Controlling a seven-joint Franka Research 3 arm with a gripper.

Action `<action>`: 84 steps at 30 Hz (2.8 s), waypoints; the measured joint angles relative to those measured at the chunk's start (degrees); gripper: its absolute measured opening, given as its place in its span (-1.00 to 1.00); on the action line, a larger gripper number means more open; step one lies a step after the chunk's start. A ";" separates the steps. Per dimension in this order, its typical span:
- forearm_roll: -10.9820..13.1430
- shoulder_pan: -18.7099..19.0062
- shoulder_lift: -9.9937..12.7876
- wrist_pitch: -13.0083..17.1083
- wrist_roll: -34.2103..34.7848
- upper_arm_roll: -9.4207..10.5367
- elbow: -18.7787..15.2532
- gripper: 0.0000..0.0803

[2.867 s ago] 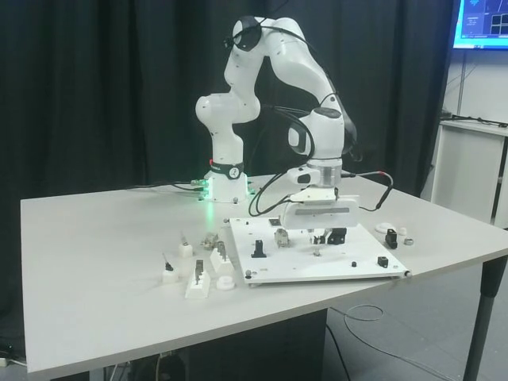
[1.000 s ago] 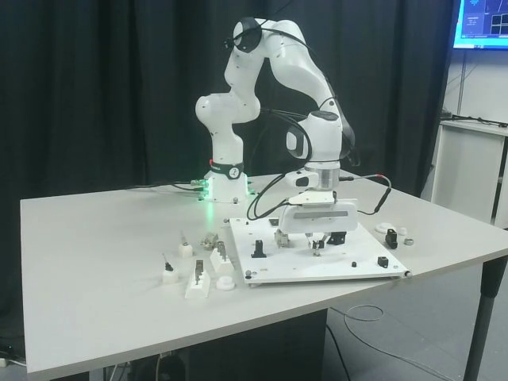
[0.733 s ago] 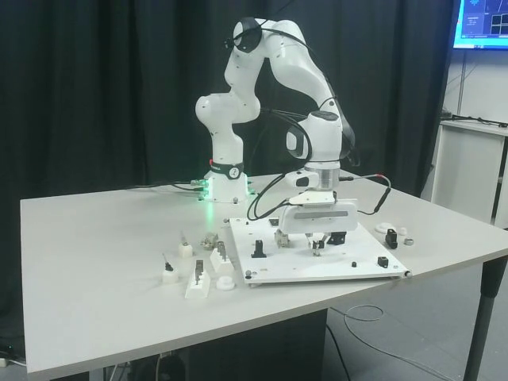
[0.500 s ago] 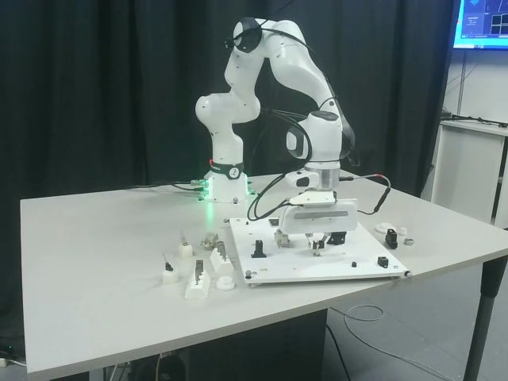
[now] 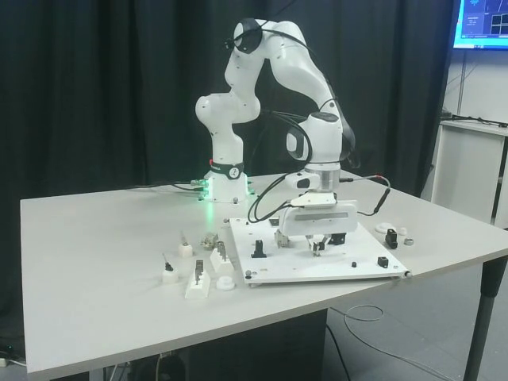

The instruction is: Insert BNC.

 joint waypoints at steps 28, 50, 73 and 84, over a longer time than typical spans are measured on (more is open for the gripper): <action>0.03 -0.08 0.09 -0.51 -5.88 0.03 0.25 -0.70; 0.83 -0.23 0.09 -0.73 -20.26 0.07 0.33 -0.70; 1.17 -0.31 0.11 -1.03 -34.34 0.12 0.44 -0.70; 1.17 -0.50 0.54 -2.79 -39.39 0.12 1.54 -0.70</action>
